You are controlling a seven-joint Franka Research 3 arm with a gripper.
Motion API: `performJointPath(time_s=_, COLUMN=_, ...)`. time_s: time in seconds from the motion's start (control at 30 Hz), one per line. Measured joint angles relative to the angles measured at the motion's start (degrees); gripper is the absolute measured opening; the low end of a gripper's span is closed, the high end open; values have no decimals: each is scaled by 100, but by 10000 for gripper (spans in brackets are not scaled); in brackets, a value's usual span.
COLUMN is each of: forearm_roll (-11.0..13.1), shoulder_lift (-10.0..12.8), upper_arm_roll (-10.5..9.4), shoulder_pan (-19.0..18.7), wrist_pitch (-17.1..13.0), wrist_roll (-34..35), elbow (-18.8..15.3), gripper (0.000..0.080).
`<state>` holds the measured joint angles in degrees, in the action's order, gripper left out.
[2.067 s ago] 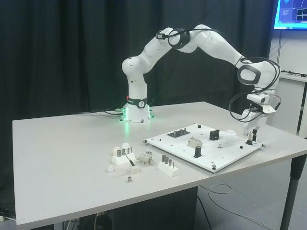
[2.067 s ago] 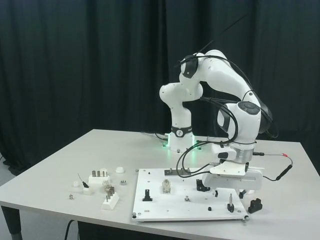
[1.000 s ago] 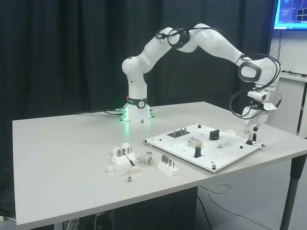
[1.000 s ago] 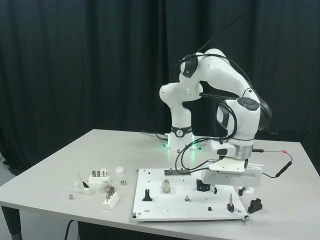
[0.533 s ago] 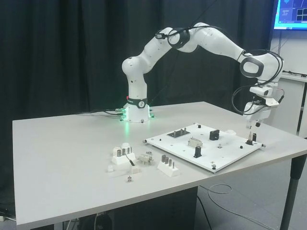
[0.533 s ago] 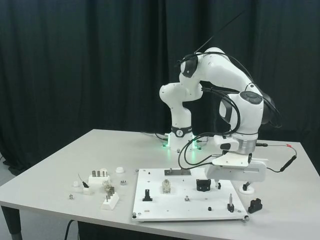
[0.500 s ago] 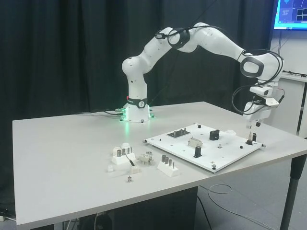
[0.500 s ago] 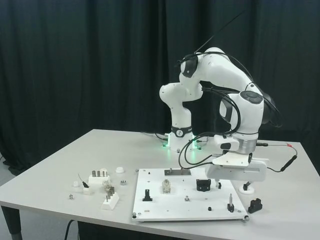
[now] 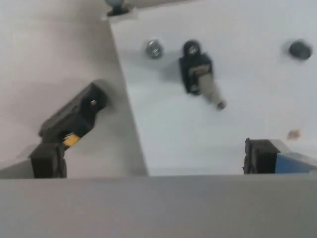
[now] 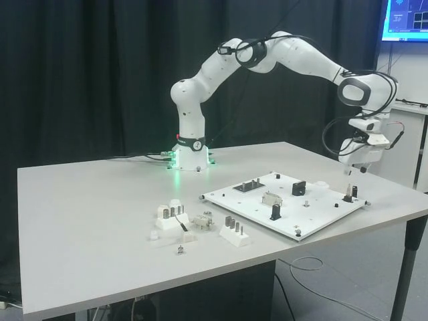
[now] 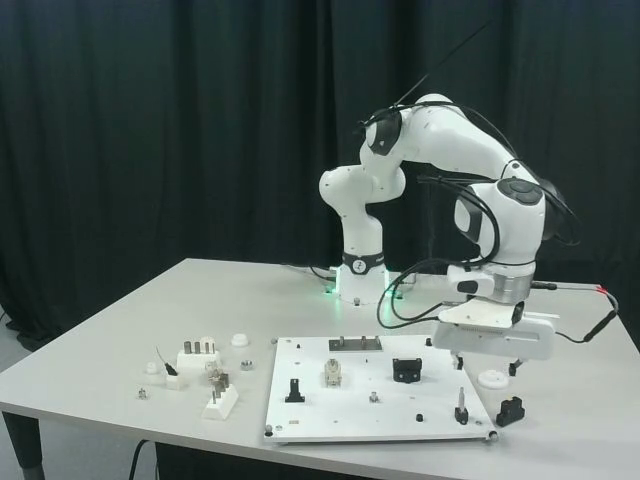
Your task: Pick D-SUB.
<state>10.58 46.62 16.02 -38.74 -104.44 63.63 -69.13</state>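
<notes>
Above the far corner of the white board [image 10: 321,208], my pincer [image 11: 484,364] hangs with its fingers wide apart, gripping and touching nothing. The step in hand is, by my judgement, the approach. What I take for the D-SUB [image 11: 332,372] stands mid-board, well apart from me. The next move calls for travel across, then descent astride it.

Robotics laboratory: white arm [image 10: 287,50] bolted to grey table [image 10: 87,200], black curtains [image 11: 180,120] enclosing it, white assembly board [image 11: 375,405], wall monitor [image 10: 406,19].
</notes>
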Motion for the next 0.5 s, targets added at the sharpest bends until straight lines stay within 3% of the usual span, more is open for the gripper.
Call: performJointPath(time_s=0.5, forearm_roll=-58, shoulder_lift=3, upper_arm_roll=7, shoulder_pan=-318, wrist_pitch=-61, wrist_roll=1501, elbow=-112, gripper=800)
